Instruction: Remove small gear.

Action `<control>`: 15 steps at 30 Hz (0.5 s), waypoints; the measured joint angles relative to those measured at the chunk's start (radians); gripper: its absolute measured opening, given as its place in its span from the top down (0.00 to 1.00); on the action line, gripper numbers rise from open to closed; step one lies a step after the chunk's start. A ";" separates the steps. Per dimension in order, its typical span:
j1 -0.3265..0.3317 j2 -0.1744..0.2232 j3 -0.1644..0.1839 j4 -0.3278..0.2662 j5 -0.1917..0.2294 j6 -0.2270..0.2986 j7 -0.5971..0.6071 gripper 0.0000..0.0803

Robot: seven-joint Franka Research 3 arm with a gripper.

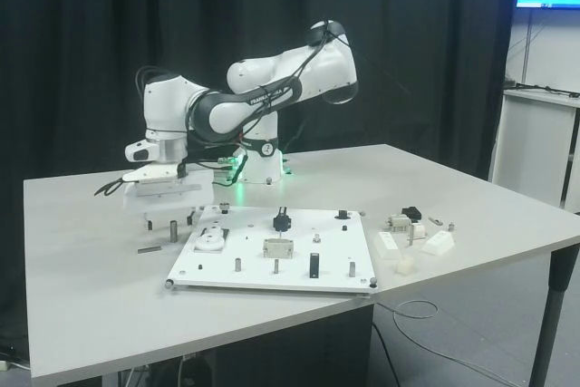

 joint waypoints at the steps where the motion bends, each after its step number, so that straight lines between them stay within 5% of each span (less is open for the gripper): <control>1: 0.000 0.000 -0.003 0.001 -0.002 -0.005 0.000 0.01; 15: 0.001 -0.002 -0.058 0.010 -0.024 -0.089 0.006 0.00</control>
